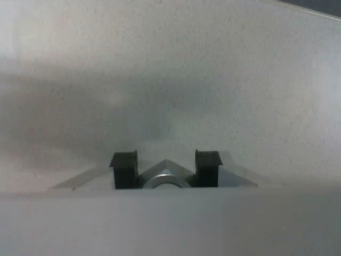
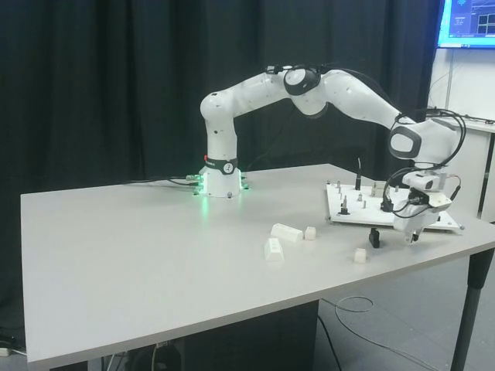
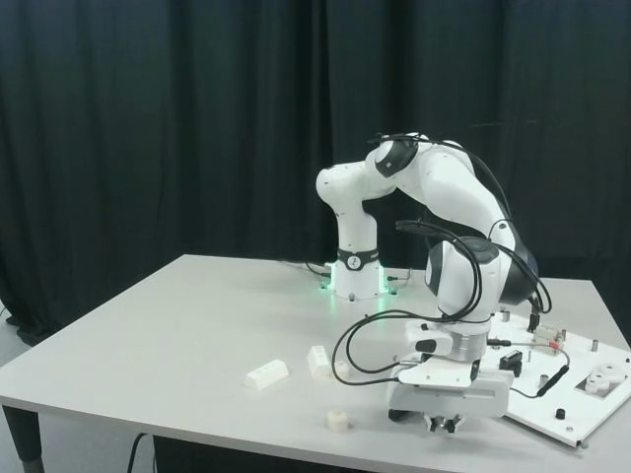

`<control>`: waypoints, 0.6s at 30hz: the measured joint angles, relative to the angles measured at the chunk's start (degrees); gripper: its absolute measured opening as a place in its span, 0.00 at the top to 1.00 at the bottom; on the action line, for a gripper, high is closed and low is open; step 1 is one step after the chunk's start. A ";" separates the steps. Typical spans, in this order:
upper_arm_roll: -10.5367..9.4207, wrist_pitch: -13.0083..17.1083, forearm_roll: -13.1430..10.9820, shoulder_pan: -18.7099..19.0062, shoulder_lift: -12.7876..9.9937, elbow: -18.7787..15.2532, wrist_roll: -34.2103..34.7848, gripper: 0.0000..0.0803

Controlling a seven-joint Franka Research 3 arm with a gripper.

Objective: Place bolt 4.

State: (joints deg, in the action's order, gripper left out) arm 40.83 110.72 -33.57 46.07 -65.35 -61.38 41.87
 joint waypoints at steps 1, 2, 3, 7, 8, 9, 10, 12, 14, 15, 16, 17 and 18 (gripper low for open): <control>-0.13 0.06 -0.04 -0.08 0.00 0.00 0.00 0.71; -0.22 0.13 -0.07 -0.13 0.00 0.00 0.00 0.71; -0.32 0.26 -0.10 -0.18 0.00 0.01 0.00 0.71; -0.59 0.60 -0.11 -0.27 0.00 0.02 0.00 0.71; -0.60 0.61 -0.11 -0.27 0.00 0.03 0.00 0.71; -0.60 0.61 -0.11 -0.28 0.00 0.04 0.00 0.71; -0.59 0.61 -0.11 -0.29 0.00 0.05 0.00 0.71; -0.59 0.61 -0.11 -0.31 0.00 0.09 -0.07 0.45; -0.59 0.61 -0.11 -0.35 0.00 0.12 -0.33 0.45; -0.59 0.61 -0.11 -0.37 0.00 0.13 -0.49 0.45; -0.59 0.61 -0.11 -0.39 0.00 0.14 -0.60 0.45; -0.59 0.61 -0.11 -0.42 0.00 0.16 -0.67 0.45; -0.59 0.61 -0.11 -0.45 0.01 0.18 -0.70 0.12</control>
State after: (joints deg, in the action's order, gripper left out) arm 40.24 111.33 -33.68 45.62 -65.34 -61.21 41.17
